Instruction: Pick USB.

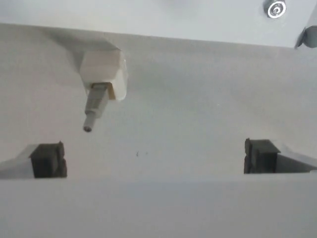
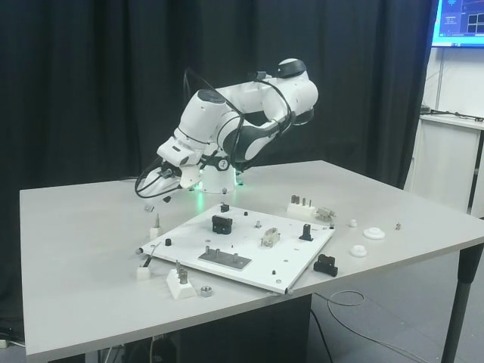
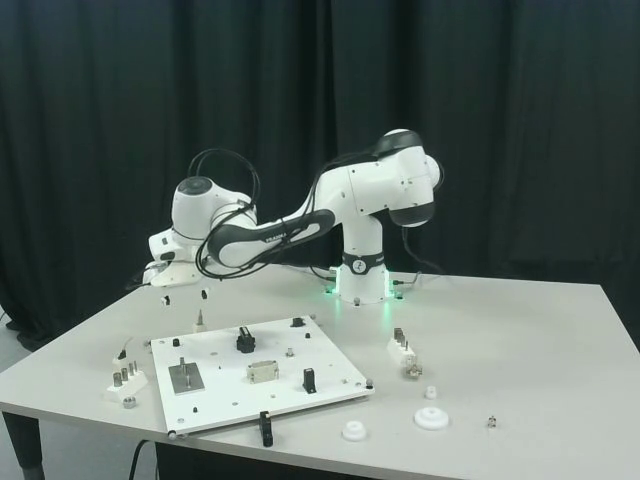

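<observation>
On the left side of the grey surface point(image 3: 520, 330) in the second room view, the white arm point(image 3: 300, 225) reaches out low, and its pincer point(image 3: 184, 297) hangs above the USB point(image 3: 200, 320), which stands upright on its small white base just off the far left corner of the white board point(image 3: 260, 385). The wrist view shows the pincer point(image 1: 153, 158) spread wide with nothing between its two black fingertips point(image 1: 48, 159); the USB point(image 1: 101, 89) lies beyond them, nearer one fingertip than the other, apart from both. Nearer the camera on the left sits a white block with pegs point(image 3: 125, 385). On the board stand a black fixture point(image 3: 244, 341) and what may be a small metal box point(image 3: 262, 371), too small to tell. To the right lie two white rings point(image 3: 432, 418).
</observation>
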`<state>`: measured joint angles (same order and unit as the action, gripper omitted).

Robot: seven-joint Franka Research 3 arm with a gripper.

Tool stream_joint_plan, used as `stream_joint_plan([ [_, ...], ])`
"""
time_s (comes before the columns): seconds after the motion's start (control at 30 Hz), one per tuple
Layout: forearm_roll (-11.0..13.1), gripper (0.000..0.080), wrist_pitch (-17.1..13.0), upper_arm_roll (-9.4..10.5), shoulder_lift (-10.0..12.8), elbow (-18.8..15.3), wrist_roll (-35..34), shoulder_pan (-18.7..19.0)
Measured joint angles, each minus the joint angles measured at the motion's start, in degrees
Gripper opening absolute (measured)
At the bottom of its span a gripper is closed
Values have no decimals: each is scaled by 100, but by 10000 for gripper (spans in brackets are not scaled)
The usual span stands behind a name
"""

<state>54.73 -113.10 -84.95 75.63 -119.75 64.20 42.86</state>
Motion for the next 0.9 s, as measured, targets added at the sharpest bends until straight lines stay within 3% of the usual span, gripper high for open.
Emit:
stream_joint_plan([
  [0.53,-4,800,114,-37,0,297,0,-104],
  [0.9,-4,800,74,-93,1,684,-8,-189],
])
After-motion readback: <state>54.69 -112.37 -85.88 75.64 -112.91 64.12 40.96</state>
